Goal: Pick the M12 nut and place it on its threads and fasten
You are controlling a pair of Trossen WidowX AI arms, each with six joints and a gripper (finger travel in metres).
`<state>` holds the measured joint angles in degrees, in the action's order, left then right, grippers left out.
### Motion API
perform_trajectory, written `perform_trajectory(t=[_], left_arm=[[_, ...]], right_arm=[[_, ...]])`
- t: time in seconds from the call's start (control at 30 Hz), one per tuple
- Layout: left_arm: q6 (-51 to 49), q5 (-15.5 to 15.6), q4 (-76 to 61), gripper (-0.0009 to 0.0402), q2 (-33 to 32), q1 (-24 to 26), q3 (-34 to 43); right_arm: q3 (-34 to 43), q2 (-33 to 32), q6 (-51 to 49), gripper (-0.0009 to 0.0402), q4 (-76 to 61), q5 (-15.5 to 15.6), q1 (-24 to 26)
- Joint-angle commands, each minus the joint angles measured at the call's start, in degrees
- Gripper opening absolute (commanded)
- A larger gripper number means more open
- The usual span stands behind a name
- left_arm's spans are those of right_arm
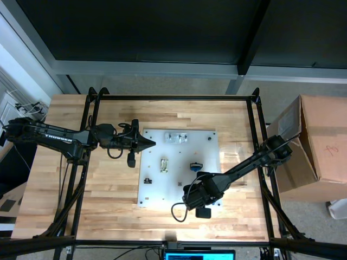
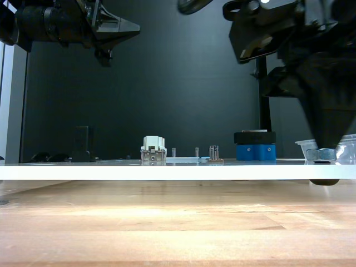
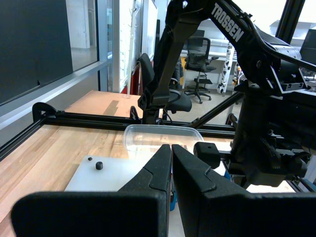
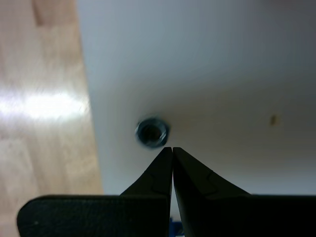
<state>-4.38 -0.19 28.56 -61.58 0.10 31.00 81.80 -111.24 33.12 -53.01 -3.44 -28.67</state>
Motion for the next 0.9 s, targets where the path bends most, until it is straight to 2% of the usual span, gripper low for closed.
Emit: perform_trajectory(t=[0.03, 0.23, 0.33, 0.4, 0.5, 0.53, 0.57, 0.63, 0.83, 0.9], left_arm=[[0.0, 0.0, 0.02, 0.0, -0.02, -0.02, 0.0], [0.0, -0.02, 0.02, 0.0, -0.02, -0.02, 0.0], [0.0, -0.02, 0.02, 0.0, -0.02, -0.02, 0.0], [0.02, -0.02, 0.02, 0.0, -0.02, 0.0, 0.0], [0.02, -0.02, 0.02, 0.0, -0.02, 0.0, 0.0], [0.0, 0.0, 0.02, 0.0, -0.02, -0.02, 0.0], [0.02, 0.0, 0.02, 0.0, -0.02, -0.02, 0.0], [0.0, 0.0, 0.0, 0.0, -0.02, 0.0, 0.0], [0.02, -0.02, -0.13, 0.0, -0.02, 0.0, 0.0], [0.0, 0.0, 0.0, 0.0, -0.02, -0.02, 0.0]], right_arm=[[0.07, 0.02, -0.02, 0.0, 0.22, -2.84, -0.11], [-0.02, 0.02, -0.17, 0.0, 0.87, -3.17, -0.11], [-0.39, 0.02, -0.39, 0.0, 1.4, -2.21, -0.15], [-0.92, 0.02, -0.42, 0.0, 2.34, 0.68, -0.2], [-1.64, 0.02, -1.09, 0.0, 3.34, 10.43, -0.22], [-1.64, 0.02, -1.07, 0.0, 2.91, 12.63, -0.24], [-1.55, 0.02, -1.01, 0.0, 2.51, 13.46, -0.24], [-1.33, 0.04, -0.98, 0.0, 1.4, 13.03, -0.26], [-1.07, 0.31, -0.61, 0.0, 0.55, 9.01, -0.26], [-1.07, 0.35, -0.52, 0.0, 0.59, 8.79, -0.26]])
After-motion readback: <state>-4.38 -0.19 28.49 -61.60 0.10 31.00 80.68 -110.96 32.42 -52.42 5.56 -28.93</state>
